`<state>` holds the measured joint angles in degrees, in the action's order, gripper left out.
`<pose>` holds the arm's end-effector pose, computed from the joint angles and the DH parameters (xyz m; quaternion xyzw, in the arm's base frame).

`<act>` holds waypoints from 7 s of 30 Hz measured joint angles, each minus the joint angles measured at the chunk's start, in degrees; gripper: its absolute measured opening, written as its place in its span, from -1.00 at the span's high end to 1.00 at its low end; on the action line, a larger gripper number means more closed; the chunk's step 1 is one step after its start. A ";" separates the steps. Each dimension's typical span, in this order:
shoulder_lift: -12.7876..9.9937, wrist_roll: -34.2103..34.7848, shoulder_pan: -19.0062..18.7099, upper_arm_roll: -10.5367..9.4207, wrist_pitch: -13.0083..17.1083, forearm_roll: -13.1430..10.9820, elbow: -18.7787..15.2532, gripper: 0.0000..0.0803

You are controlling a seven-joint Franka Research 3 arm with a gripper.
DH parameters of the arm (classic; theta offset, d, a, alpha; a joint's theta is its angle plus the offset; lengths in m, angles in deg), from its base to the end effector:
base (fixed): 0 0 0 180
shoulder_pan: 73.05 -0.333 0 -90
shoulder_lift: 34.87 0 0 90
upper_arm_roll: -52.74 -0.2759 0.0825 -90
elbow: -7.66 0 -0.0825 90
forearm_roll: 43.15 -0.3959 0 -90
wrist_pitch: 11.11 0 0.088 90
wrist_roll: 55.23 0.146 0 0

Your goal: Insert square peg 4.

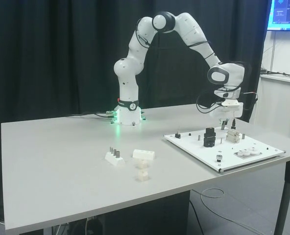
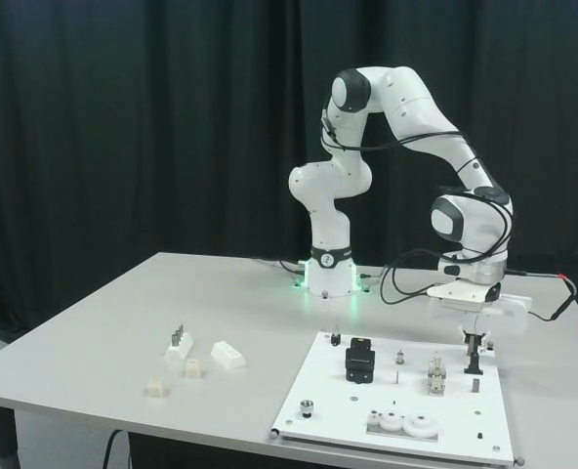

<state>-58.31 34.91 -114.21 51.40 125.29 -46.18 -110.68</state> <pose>0.4179 0.3865 0.1398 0.9050 -0.4222 -0.0390 0.0341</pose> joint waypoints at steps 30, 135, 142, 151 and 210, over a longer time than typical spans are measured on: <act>-0.09 0.39 -0.20 0.30 0.30 0.16 0.04 0.61; 1.92 5.45 -2.51 0.73 6.18 6.06 -4.04 0.61; 1.99 5.45 -3.10 0.72 6.09 6.29 -4.15 0.61; 2.10 5.78 -3.53 0.72 6.08 7.25 -4.30 0.61; 2.10 10.76 -3.34 0.95 5.69 14.19 -4.45 0.61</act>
<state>-56.21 45.66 -117.55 52.34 130.98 -31.99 -115.13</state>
